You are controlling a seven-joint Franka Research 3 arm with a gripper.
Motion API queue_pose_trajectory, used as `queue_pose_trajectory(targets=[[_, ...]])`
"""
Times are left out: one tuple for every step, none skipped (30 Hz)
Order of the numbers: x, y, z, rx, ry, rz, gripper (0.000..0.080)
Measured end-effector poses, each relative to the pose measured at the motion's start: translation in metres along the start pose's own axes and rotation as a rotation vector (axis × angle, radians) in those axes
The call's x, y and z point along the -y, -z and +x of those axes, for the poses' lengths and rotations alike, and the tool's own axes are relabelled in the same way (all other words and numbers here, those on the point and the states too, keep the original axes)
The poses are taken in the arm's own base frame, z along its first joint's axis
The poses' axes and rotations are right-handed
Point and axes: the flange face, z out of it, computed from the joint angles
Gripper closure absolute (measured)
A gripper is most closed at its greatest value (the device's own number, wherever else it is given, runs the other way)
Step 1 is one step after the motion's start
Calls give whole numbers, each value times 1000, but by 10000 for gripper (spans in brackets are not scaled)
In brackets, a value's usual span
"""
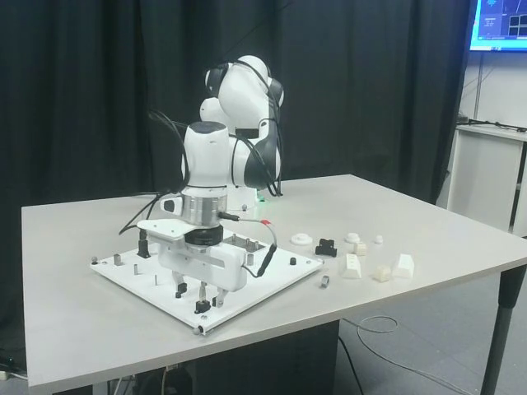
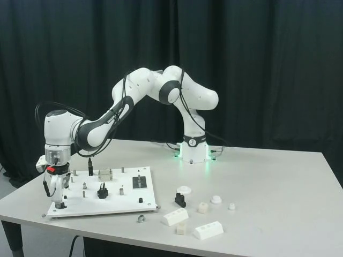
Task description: Remove Ethernet.
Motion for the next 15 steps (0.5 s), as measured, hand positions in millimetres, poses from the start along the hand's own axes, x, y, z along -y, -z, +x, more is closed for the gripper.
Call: queue_pose_trajectory(targets=[[0,-1,0,0,0,0,3],[0,-1,0,-1,0,0,3],[0,-2,0,-1,-2,0,3],[0,-2,0,-2,-4,1,3],[0,-3,0,-2,-6,1,3],[0,-3,0,-3,-10,3,3],[0,-3,0,-4,-13,4,3],[0,-3,1,-5,-17,4,3],[0,-4,1,-6,-21,4,3],[0,-4,1,-6,-24,4,3],[0,-4,2,-8,-25,3,3],[0,-3,2,-9,-25,3,3],[0,-3,3,-10,-25,3,3],[0,-3,3,-10,-25,3,124],[0,-3,3,-11,-25,3,124]])
